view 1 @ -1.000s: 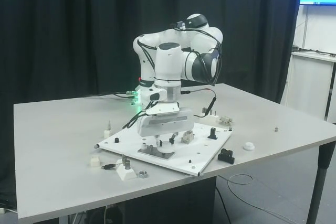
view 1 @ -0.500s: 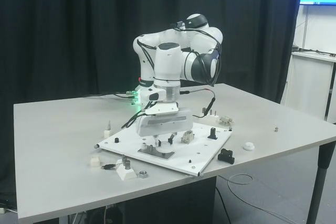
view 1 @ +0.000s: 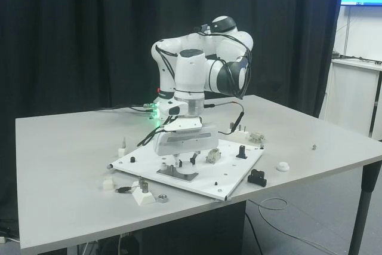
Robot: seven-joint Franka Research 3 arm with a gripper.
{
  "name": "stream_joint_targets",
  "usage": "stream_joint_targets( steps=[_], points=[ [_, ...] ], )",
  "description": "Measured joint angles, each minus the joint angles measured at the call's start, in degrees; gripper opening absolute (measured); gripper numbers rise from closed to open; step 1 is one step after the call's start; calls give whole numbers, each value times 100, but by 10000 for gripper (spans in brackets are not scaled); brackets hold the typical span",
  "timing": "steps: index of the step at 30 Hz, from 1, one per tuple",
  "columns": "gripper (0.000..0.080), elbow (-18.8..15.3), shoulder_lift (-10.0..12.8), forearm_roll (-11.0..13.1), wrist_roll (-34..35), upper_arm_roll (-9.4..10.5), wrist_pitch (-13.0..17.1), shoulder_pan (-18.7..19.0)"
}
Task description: Insert large gear.
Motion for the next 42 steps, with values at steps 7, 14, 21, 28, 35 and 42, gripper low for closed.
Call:
stream_joint_targets(
  steps=[7, 14, 21, 28, 35, 42],
  points=[
    [330, -2, 2, 0, 0, 13, 2, -2],
    [330, -2, 2, 2, 0, 23, 18, -4],
    [330, 3, 9, 2, -1, 33, 39, -5],
    [730, 41, 10, -8, 0, 11, 58, -3],
    [785, 61, 9, -75, 25, -117, 57, 12],
    [796, 63, 9, -184, 26, -256, 56, 8]
  ],
)
